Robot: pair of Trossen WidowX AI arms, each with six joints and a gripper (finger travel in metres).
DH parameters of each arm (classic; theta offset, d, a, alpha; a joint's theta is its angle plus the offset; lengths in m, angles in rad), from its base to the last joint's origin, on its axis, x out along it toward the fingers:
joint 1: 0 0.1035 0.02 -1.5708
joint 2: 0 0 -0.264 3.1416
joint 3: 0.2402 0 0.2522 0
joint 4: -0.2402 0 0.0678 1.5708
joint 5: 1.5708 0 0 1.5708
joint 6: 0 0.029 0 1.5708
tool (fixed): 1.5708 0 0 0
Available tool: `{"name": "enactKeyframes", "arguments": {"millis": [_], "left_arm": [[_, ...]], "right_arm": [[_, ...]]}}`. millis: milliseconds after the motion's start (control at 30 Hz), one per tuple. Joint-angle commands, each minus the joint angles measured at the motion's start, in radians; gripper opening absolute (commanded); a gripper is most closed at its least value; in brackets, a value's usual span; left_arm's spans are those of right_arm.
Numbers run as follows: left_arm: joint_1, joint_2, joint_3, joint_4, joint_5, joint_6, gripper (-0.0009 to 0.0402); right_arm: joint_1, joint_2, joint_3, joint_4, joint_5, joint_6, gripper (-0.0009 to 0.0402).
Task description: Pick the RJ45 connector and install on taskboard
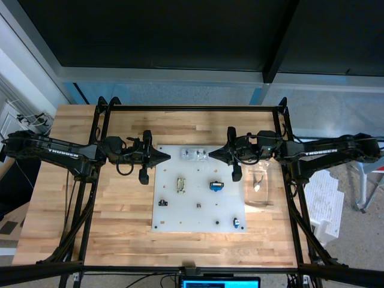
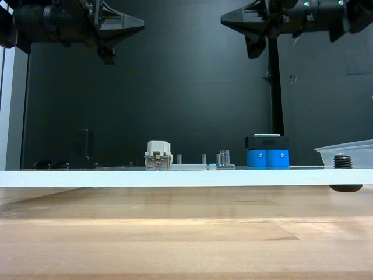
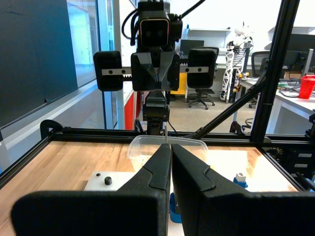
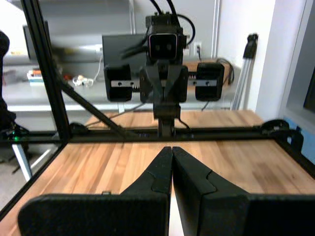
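Left gripper (image 1: 167, 157) and right gripper (image 1: 211, 156), both closed tight, faced each other above the taskboard (image 1: 180, 217); the RJ45 connector (image 1: 257, 186) lay in a tray (image 1: 264, 204) behind the right.

The connector (image 1: 257, 186), a tiny pale plug, lies in a clear tray (image 1: 267, 203) just right of the board (image 1: 180, 219). The board is a flat white square plate on the tabletop (image 1: 108, 228) and carries blue, silver and black fittings (image 1: 216, 186). The left gripper (image 1: 168, 157) and right gripper (image 1: 210, 156) hover above its far edge, jaws together.
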Motion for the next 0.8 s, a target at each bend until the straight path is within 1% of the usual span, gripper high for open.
{"name": "enactKeyframes", "arguments": {"millis": [33,167,333,500,800], "left_arm": [[0.0,0.0,0.0,0.0,0.0,0.0,0.0],[0.0,0.0,0.0,0.0,0.0,0.0,0.0],[0.0,0.0,0.0,0.0,0.0,0.0,0.0],[0.0,0.0,0.0,0.0,0.0,0.0,0.0],[0.0,0.0,0.0,0.0,0.0,0.0,0.0]], "right_arm": [[0.001,-0.052,0.016,-0.122,0.0,0.003,0.0],[0.001,-0.112,0.046,-0.301,0.001,0.002,0.0],[0.001,-0.162,0.116,-0.56,0.008,0.003,0.0],[0.002,-0.179,0.211,-0.811,0.008,0.001,0.0],[0.003,-0.191,0.342,-1.168,0.009,0.003,0.0]]}}
